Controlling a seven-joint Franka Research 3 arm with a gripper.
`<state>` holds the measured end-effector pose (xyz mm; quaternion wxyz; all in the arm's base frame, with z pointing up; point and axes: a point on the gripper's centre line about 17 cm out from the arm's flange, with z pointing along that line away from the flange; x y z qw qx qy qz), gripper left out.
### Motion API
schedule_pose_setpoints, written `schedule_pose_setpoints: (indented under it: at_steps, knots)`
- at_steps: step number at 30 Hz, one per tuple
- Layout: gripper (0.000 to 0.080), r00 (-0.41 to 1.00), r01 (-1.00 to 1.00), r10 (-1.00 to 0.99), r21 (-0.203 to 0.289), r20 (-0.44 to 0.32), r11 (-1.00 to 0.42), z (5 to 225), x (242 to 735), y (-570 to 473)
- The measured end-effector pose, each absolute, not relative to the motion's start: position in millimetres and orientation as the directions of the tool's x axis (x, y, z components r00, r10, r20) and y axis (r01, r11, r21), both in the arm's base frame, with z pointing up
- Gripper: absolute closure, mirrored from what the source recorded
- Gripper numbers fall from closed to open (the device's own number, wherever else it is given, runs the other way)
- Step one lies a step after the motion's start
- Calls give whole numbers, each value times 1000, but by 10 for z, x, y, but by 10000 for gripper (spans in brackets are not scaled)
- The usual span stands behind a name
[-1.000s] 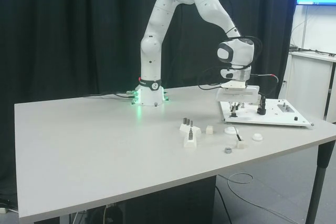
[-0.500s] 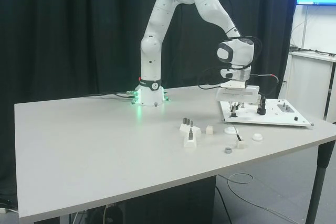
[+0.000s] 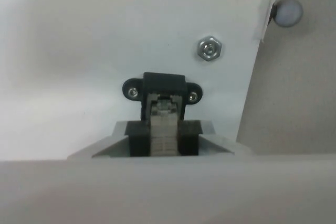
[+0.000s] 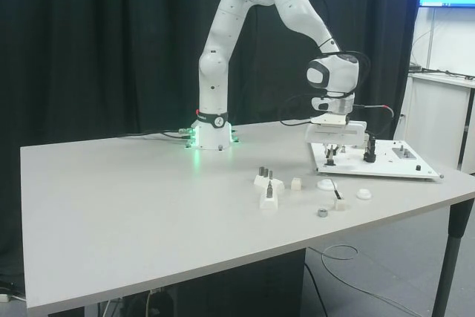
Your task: Insert Ethernet.
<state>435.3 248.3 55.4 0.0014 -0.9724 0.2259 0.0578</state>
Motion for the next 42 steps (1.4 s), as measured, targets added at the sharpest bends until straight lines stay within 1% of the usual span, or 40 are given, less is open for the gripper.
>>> schedule_pose_setpoints:
  at_steps: [42]
  knots:
    - [698,885,-451,-451,24,-113,-892,532,4326,2492]
